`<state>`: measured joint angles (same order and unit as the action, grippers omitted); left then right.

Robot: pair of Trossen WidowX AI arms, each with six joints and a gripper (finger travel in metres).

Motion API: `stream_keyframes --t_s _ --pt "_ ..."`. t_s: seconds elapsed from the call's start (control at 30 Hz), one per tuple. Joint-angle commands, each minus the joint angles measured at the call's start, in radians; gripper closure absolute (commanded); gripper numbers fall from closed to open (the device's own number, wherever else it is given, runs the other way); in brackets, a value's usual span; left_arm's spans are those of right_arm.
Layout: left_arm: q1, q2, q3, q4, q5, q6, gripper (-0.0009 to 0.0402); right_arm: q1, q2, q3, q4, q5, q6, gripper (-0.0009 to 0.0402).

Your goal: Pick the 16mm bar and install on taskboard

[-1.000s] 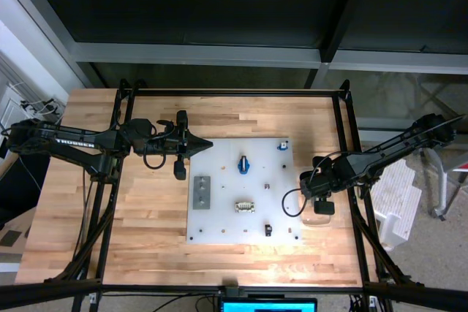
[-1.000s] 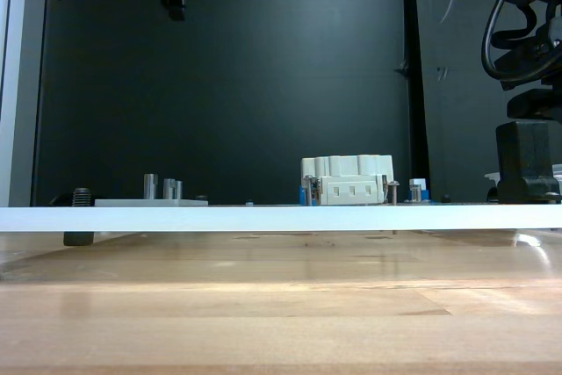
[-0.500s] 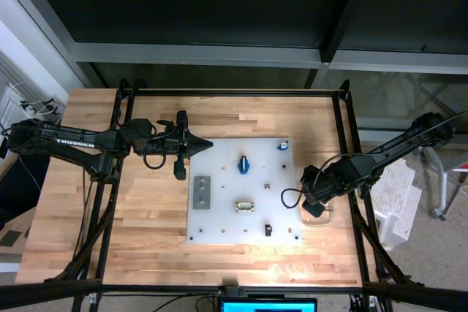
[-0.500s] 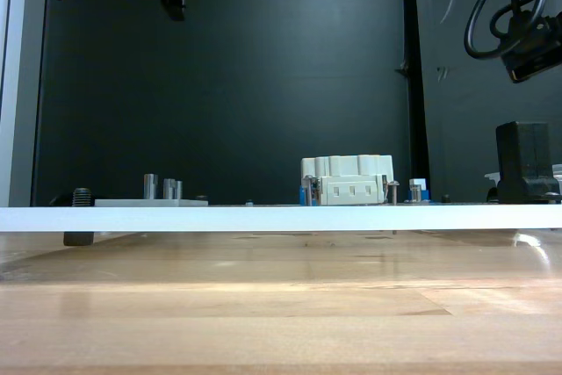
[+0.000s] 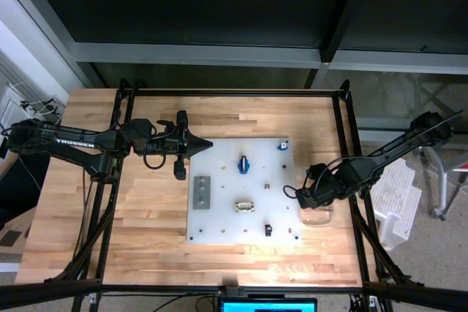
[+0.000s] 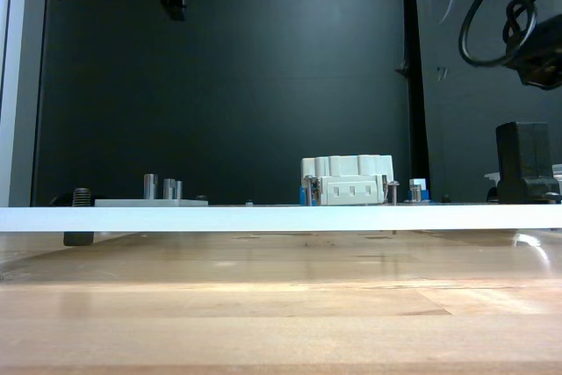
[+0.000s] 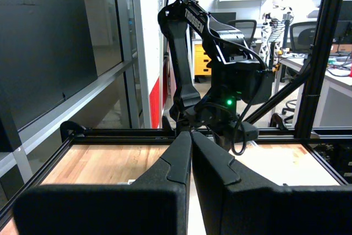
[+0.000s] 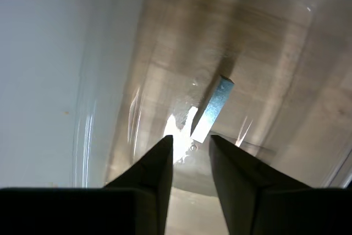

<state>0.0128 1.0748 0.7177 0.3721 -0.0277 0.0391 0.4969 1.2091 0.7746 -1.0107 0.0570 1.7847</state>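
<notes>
Your right gripper (image 5: 306,199) has risen off the clear tray (image 5: 322,219) at four o'clock of the taskboard (image 5: 219,221), fingers slightly parted and empty; the 16mm bar (image 8: 213,109) lies loose in it, unpicked. Left gripper (image 5: 205,143), clenched, hovers at ten o'clock

"TROSSEN" is printed in white along the left arm (image 5: 73,137), as read in the high view. The same brand word is read on the upper link of the right arm (image 7: 195,17) in the left wrist view.
</notes>
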Motion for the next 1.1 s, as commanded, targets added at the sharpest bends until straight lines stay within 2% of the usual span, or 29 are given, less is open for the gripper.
stream_keyframes --t_s 0.03,0.2,0.37,0.57,1.1 --pt "0.0 0.0 0.0 0.0 0.0 0.0 0.0393 0.005 0.02 0.0 0.001 -0.001 0.079 0.0266" --pt "0.0 0.0 0.0 0.0 0.0 0.0 0.0393 0.011 0.043 0.0 0.007 -0.002 0.173 0.0231" --pt "0.0 0.0 0.0 0.0 0.0 0.0 0.0393 0.019 0.065 -0.003 0.008 -0.002 0.227 0.0214" --pt "0.0 0.0 0.0 0.0 0.0 0.0 0.0393 0.021 0.098 -0.012 0.019 -0.031 0.253 0.0218" --pt "0.0 0.0 0.0 0.0 0.0 0.0 0.0393 0.03 0.111 -0.07 0.111 -0.033 0.28 0.0224"
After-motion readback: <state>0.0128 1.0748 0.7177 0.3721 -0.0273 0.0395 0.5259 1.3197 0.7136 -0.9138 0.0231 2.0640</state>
